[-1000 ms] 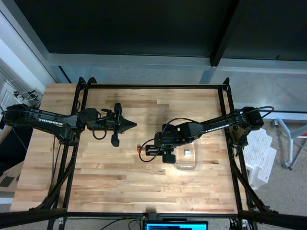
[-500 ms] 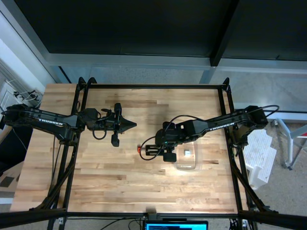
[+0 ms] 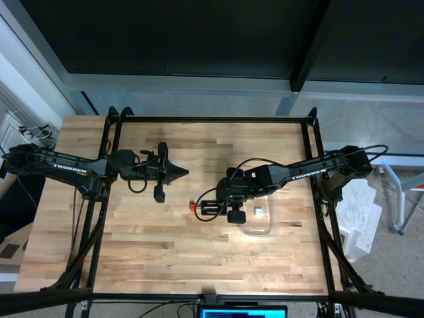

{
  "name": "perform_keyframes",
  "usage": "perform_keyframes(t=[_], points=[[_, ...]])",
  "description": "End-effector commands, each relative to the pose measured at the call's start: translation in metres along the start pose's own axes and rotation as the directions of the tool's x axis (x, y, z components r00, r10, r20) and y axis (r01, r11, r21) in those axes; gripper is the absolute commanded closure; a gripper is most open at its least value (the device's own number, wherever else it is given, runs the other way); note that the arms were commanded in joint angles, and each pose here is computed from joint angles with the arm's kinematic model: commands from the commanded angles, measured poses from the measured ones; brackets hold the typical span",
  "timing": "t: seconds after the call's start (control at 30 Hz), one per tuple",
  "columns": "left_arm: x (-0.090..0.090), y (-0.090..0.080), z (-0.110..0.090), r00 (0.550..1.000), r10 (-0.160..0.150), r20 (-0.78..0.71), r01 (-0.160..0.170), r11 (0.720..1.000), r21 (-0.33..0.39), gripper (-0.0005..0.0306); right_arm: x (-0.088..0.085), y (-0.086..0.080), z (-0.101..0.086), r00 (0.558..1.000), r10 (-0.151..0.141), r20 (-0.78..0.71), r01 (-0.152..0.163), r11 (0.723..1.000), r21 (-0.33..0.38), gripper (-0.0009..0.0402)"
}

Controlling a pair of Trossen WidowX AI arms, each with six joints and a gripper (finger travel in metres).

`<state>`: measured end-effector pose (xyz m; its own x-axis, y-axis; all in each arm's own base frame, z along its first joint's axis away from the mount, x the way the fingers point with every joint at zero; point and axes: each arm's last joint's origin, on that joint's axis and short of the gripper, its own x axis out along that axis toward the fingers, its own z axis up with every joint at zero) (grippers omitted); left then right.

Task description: Remove the USB-C connector from taskboard and place in the container

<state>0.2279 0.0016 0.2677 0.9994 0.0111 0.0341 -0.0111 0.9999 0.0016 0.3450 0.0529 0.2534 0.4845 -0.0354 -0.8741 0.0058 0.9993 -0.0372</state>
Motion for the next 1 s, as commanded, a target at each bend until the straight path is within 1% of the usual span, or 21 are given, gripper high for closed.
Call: perform_keyframes(t=[0.03,0.23,0.47,0.73,0.93,1.0], points=[[0.000,0.000,0.000,1.000,0.000,-0.001,0.000,1.000,0.000,0.0300,-0.006,0.001,-0.003,1.000,0.002,-0.007,-0.002,1.000,-0.005,0.0393],[0.000,0.000,0.000,1.000,0.000,0.000,0.000,1.000,0.000,0.0300,-0.021,0.002,-0.019,1.000,0.009,-0.006,-0.009,1.000,-0.017,0.0393],[0.000,0.000,0.000,1.000,0.000,0.000,0.000,1.000,0.000,0.0300,-0.029,-0.001,-0.046,1.000,0.011,-0.021,-0.011,1.000,-0.026,0.0393],[0.000,0.000,0.000,1.000,0.000,0.000,0.000,1.000,0.000,0.0300,-0.030,-0.004,-0.078,0.998,0.006,-0.066,-0.008,1.000,-0.022,0.0393],[0.000,0.000,0.000,1.000,0.000,0.000,0.000,1.000,0.000,0.0300,-0.028,-0.002,-0.100,0.994,0.007,-0.105,-0.011,0.999,-0.038,0.0393],[0.000,0.000,0.000,1.000,0.000,0.000,0.000,1.000,0.000,0.0300,-0.027,-0.001,-0.105,0.994,0.008,-0.113,-0.011,1.000,-0.027,0.0393]])
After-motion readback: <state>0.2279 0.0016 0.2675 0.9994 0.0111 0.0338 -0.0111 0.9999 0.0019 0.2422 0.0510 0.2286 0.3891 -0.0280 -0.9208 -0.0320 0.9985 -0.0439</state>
